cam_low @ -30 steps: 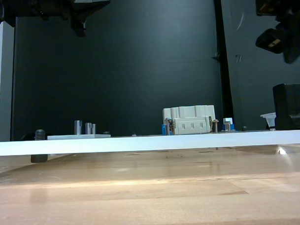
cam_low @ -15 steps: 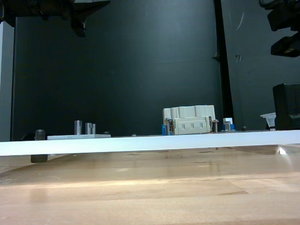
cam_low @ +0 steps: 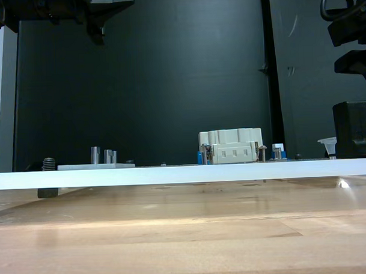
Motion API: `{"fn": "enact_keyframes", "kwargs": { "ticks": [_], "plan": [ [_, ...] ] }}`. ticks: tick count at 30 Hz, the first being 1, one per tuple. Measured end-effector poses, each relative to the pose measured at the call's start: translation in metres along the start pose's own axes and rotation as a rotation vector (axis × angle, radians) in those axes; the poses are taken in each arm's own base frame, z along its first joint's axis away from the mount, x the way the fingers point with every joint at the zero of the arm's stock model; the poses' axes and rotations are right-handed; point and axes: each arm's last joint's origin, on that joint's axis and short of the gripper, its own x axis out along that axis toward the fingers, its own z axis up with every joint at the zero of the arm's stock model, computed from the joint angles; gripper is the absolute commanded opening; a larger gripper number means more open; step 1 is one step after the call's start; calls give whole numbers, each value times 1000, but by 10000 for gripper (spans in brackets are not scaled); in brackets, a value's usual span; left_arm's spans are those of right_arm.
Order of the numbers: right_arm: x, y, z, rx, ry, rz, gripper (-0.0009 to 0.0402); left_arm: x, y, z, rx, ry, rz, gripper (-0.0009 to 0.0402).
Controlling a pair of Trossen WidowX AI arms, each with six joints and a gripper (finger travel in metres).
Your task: Pick the 16mm bar and install on taskboard
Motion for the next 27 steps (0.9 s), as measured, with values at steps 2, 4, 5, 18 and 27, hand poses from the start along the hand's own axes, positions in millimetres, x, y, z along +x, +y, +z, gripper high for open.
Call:
{"fn": "enact_keyframes", "kwargs": {
  "ticks": [2, 4, 5, 18, 27],
  "plan": [
    [1, 2, 0, -5, -6, -3, 210, 0, 0, 0, 0, -1, 0, 0],
    [1, 4, -1, -11, -8, -1, 210, 0, 0, 0, 0, 0, 0, 0],
    [1, 5, -1, -15, -10, 2, 210, 0, 0, 0, 0, 0, 0, 0],
    [18, 14, -9, -28, -11, -24, 210, 0, 0, 0, 0, -1, 0, 0],
    [35, 16, -10, -39, -9, -43, 210, 0, 0, 0, 0, 0, 0, 0]
  ]
}}
